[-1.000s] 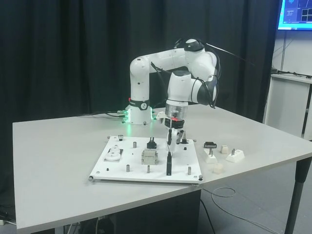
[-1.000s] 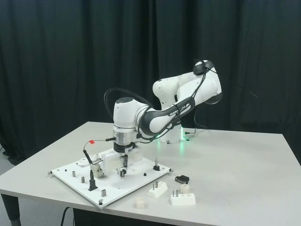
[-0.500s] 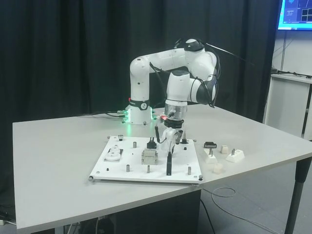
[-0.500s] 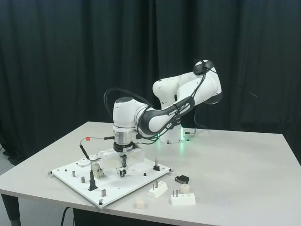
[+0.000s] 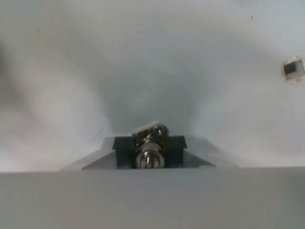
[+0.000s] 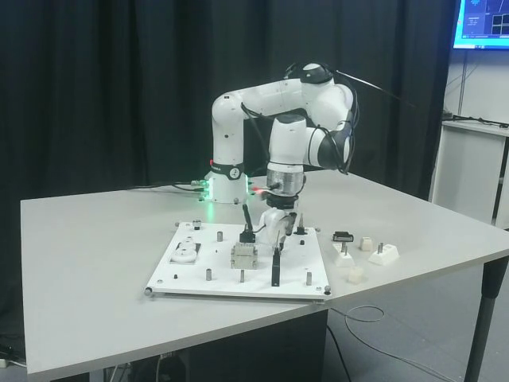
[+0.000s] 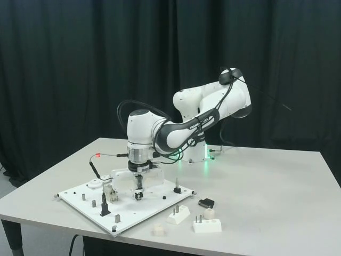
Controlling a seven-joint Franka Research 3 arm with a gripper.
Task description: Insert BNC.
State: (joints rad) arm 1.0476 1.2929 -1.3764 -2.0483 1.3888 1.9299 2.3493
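**BNC plug poised over its socket on the white board**

Nearest the front edge of the grey surface (image 6: 95,263), the white board (image 6: 191,274) carries short pegs and a black upright post (image 6: 274,269). A little farther in, the claw (image 6: 280,229) hangs low over the board, just right of a grey block (image 6: 243,256).

In the wrist view a metal BNC connector (image 5: 149,151) sits in a black holder, straight below and centred, its long axis pointing up toward the wrist. I judge the coming move to be a nearly plain descent along that axis, with little sideways correction needed.

Whether the fingers are apart or together, I cannot tell.

To the right lie small white fixtures (image 6: 374,253). Farthest back, the arm's base (image 6: 223,185) glows green.
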